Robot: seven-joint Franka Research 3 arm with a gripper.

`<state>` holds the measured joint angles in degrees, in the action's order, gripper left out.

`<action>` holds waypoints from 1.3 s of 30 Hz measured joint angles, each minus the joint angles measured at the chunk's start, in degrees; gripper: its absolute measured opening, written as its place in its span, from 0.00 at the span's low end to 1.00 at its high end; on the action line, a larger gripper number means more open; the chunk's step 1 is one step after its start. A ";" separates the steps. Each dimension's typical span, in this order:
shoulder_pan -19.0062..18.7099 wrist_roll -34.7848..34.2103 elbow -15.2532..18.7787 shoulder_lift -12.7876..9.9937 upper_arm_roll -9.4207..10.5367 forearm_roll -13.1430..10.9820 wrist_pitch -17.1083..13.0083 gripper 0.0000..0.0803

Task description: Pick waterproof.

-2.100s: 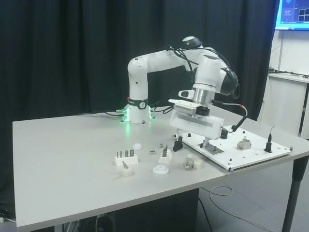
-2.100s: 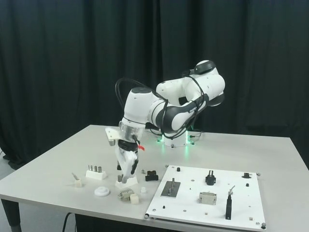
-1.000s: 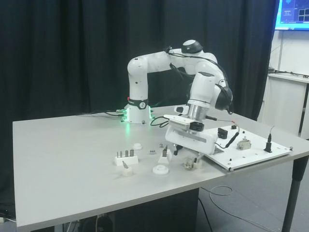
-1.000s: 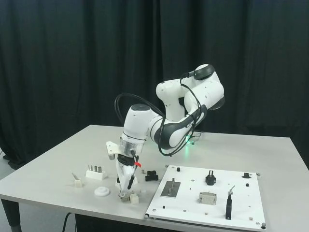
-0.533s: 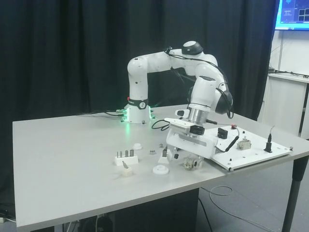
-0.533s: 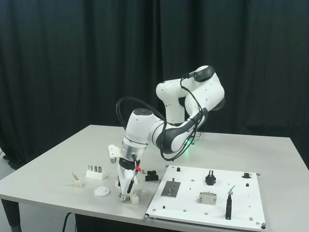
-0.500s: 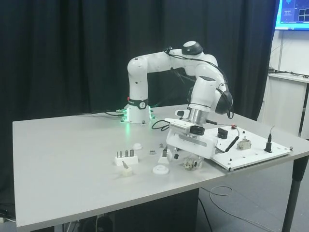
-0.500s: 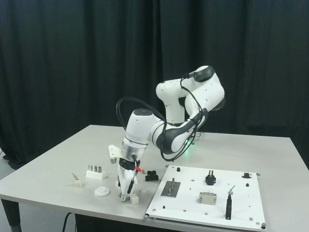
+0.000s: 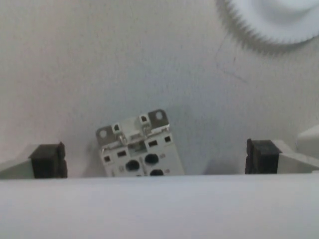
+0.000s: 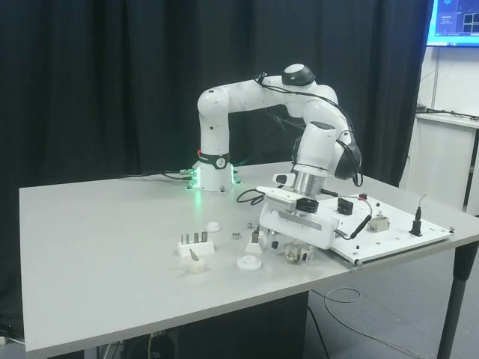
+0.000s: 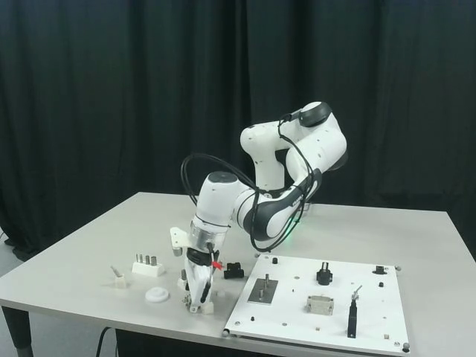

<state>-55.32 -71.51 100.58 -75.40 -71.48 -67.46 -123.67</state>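
Note:
The waterproof connector (image 9: 135,147) is a small white block with grey metal tabs and black holes, lying flat on the grey table (image 9: 99,59). In the wrist view it sits between my two black fingertips (image 9: 47,160), nearer to that one than to the other. My gripper (image 9: 154,158) is open, its fingers wide apart and not touching the connector. In the first room view the gripper (image 10: 290,251) is down at the table surface over the connector (image 10: 294,256), near the front edge. The second room view shows the gripper (image 11: 197,303) low, hiding the connector.
A white gear (image 9: 279,20) (image 10: 248,262) lies close beside the connector. A white block with pins (image 10: 194,242), a small white block with a peg (image 10: 196,265) and a black part (image 11: 233,271) lie around. The white assembly board (image 11: 320,305) lies on the other side.
The arm has swung from above the board's edge toward the loose parts and come down, so the gripper now straddles the connector at table height.

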 joint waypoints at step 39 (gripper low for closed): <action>-2.31 0.11 1.40 0.15 -1.37 1.08 2.73 1.00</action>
<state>-57.63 -71.40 101.97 -75.26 -72.85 -66.38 -120.94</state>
